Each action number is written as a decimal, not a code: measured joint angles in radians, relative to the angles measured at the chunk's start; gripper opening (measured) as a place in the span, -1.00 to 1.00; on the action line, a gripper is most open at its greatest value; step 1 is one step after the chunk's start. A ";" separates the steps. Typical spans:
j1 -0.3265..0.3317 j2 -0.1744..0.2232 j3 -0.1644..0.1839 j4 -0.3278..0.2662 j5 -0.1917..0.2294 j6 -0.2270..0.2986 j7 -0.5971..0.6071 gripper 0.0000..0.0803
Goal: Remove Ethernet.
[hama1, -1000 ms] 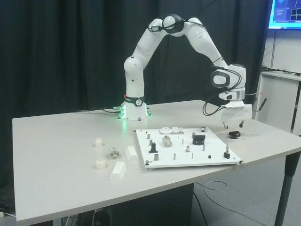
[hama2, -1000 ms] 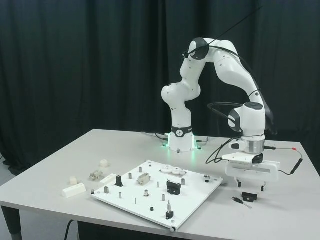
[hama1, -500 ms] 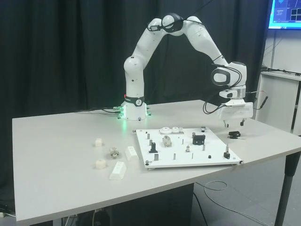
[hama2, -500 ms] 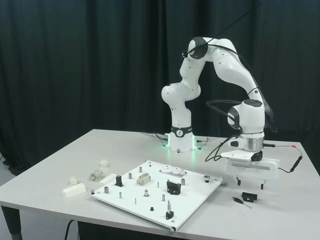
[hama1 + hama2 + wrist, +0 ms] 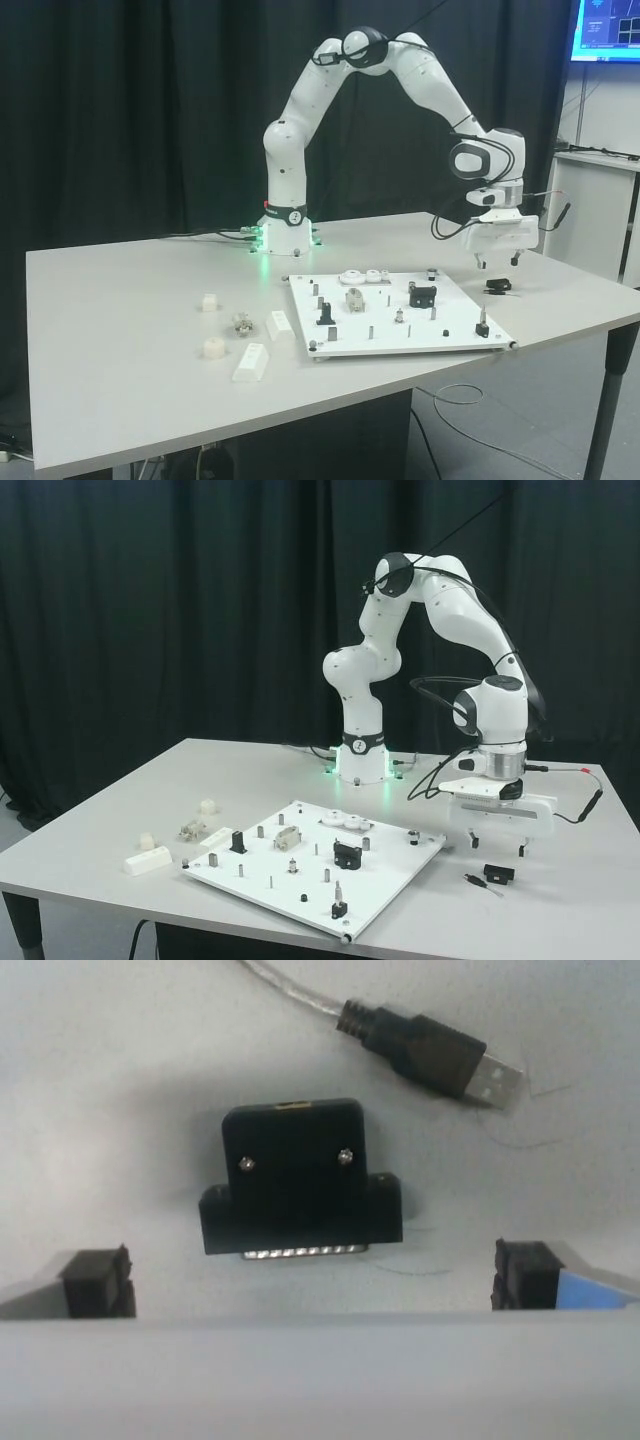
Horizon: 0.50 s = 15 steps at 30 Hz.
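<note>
Nearest to you in the first room view, small white blocks [image 5: 251, 360] lie on the grey table [image 5: 120, 300], well apart from the arm. Beyond them sits the white task board [image 5: 390, 335], studded with pegs and small black fittings. No Ethernet plug can be made out on it.

Past the board's far corner, the gripper [image 5: 497, 848] hangs above the table with its fingers [image 5: 98, 1282] spread wide and nothing between them. In the wrist view, directly below it, a black multi-pin connector [image 5: 300, 1180] lies flat on the table. Just beside that lies a USB plug [image 5: 450, 1058] on a grey cable. Neither looks like an Ethernet part, so the task's thing is not clearly in view.

In my judgement, one removed part has been set down and the hand is free. Your next move calls for travelling over the board and finding the Ethernet connector.

Behind everything, the arm's base [image 5: 282, 235] glows green before a black curtain [image 5: 150, 600].
</note>
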 joint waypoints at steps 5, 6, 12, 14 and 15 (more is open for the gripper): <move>0.000 -0.004 -0.007 0.002 -0.012 -0.010 -0.003 0.99; 0.000 -0.004 -0.008 0.002 -0.015 -0.011 -0.003 0.99; 0.000 -0.007 -0.020 0.005 -0.029 -0.017 -0.003 0.99; 0.000 -0.008 -0.026 0.007 -0.035 -0.019 -0.003 0.99; 0.000 -0.008 -0.030 0.008 -0.037 -0.021 -0.003 0.99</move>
